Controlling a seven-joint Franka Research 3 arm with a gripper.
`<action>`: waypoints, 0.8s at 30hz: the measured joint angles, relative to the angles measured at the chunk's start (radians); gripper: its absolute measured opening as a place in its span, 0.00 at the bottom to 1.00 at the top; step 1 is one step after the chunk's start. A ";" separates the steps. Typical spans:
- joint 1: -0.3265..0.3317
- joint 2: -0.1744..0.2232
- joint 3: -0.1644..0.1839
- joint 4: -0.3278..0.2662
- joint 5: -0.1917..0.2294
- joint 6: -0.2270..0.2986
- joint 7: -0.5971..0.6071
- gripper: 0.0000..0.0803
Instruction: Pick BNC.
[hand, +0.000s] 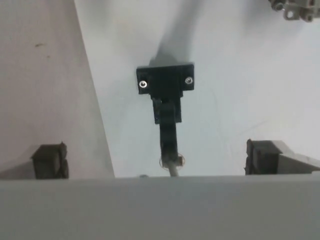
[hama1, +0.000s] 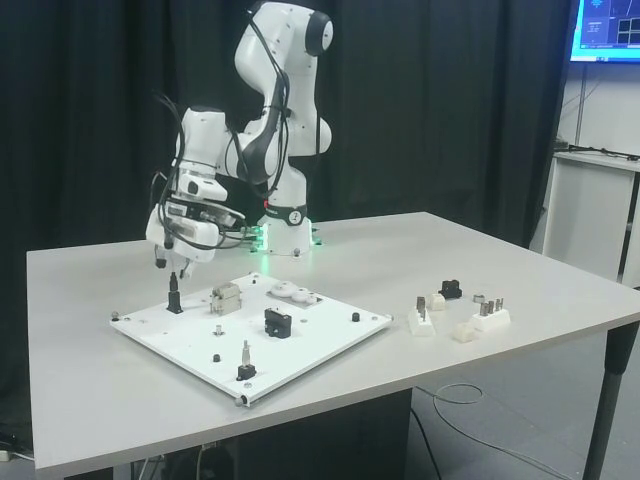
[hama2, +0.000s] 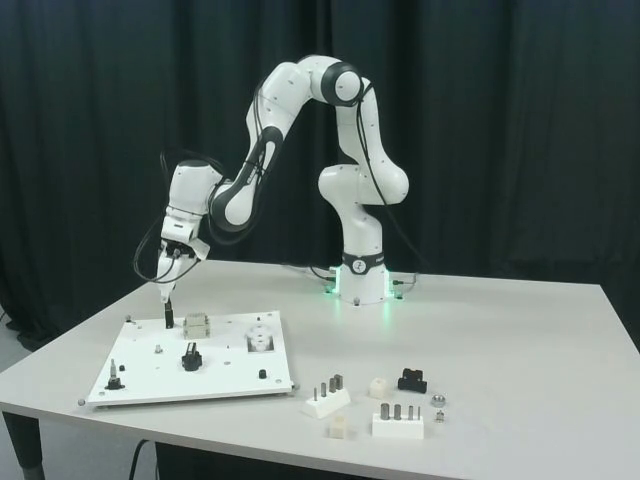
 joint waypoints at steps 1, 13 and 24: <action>0.000 -0.005 0.000 -0.001 0.000 -0.001 0.001 0.98; 0.001 -0.046 0.000 -0.006 0.000 -0.020 0.016 0.99; 0.012 -0.075 0.009 -0.006 0.000 -0.025 0.078 1.00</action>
